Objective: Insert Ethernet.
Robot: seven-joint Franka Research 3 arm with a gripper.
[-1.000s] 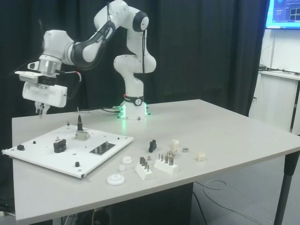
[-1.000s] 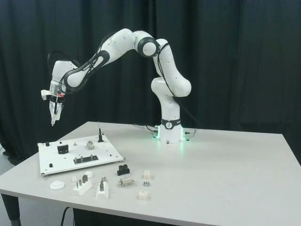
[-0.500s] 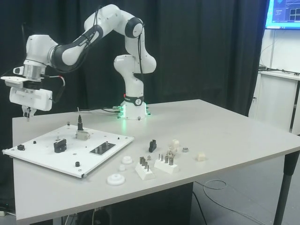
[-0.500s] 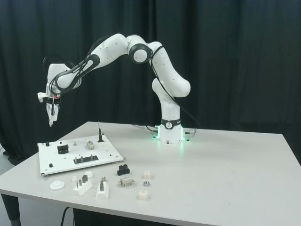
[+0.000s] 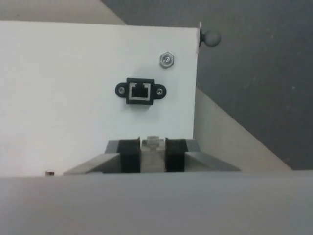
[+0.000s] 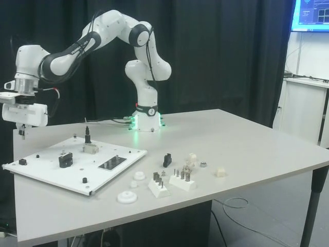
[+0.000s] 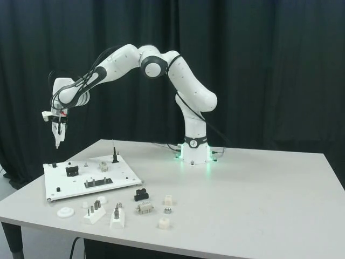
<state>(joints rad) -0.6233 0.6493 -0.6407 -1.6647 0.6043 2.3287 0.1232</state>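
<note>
Item: gripper (image 5: 153,155). Fingers closed on a small grey plug (image 5: 153,145), pinched between the two black pads (image 5: 128,155); only the plug's tip shows past them. In the room views the gripper (image 6: 22,126) hangs high over the far left corner of the table (image 6: 247,144), well above it.

Item: socket (image 5: 140,91). Black, flanged, one screw on each ear, set flat in the white board (image 5: 58,88) near that board's corner. Its opening faces up toward the wrist camera. Long axis of the flange runs ear to ear, crosswise to the line from plug to socket. In the first room view it is the small black fitting (image 6: 22,162) at the board's left end.

Relation: socket lies below and a little ahead of the plug, nearly in line with it, apart and not touching. A hex nut (image 5: 167,59) and a black knob (image 5: 211,37) at the board's edge sit beyond the socket. My reading: the coming move calls for a short advance, then a straight descent onto the socket.

Change: a second ago the gripper hung nearer the board's middle; it has swung out leftward, toward the socket's corner, and the arm (image 7: 124,62) is stretched further out. Board and loose parts (image 7: 143,208) unmoved.
</note>
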